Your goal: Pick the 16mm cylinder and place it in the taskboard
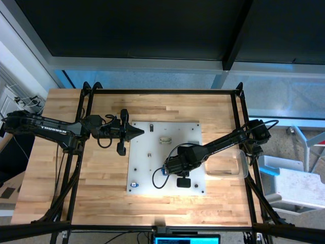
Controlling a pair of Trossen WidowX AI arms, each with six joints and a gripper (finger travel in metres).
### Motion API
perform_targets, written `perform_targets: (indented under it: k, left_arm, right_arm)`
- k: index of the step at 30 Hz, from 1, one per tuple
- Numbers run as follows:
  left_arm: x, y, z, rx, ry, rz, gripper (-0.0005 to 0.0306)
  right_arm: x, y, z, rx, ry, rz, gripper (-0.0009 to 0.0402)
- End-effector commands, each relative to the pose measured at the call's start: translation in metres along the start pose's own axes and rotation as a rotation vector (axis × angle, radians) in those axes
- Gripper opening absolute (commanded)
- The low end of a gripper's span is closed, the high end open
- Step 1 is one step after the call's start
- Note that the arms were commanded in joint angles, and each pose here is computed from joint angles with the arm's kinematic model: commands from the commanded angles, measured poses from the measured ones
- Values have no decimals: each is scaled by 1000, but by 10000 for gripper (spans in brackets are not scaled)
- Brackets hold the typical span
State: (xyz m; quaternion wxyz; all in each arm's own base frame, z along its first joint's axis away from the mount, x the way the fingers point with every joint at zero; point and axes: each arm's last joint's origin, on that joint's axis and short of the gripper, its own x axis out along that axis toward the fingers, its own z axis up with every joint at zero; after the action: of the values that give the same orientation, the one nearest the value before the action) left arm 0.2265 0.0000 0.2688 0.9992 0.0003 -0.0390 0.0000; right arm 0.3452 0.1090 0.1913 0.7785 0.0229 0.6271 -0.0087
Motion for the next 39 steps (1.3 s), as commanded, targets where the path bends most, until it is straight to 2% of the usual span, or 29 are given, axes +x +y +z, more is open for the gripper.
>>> perform_targets:
  k: [1, 13, 26, 32, 39]
  left_arm:
    - [0, 0, 0, 0, 0, 0, 0]
    - [0, 0, 0, 0, 0, 0, 0]
    - [0, 0, 0, 0, 0, 0, 0]
    - [0, 0, 0, 0, 0, 0, 0]
    - [0, 0, 0, 0, 0, 0, 0]
  right_arm:
    - [0, 0, 0, 0, -4, 1, 9]
    - [0, 0, 1, 0, -6, 3, 11]
    - [0, 0, 1, 0, -7, 2, 124]
    - [-1, 0, 1, -1, -8, 2, 152]
    - [-3, 1, 0, -3, -8, 2, 163]
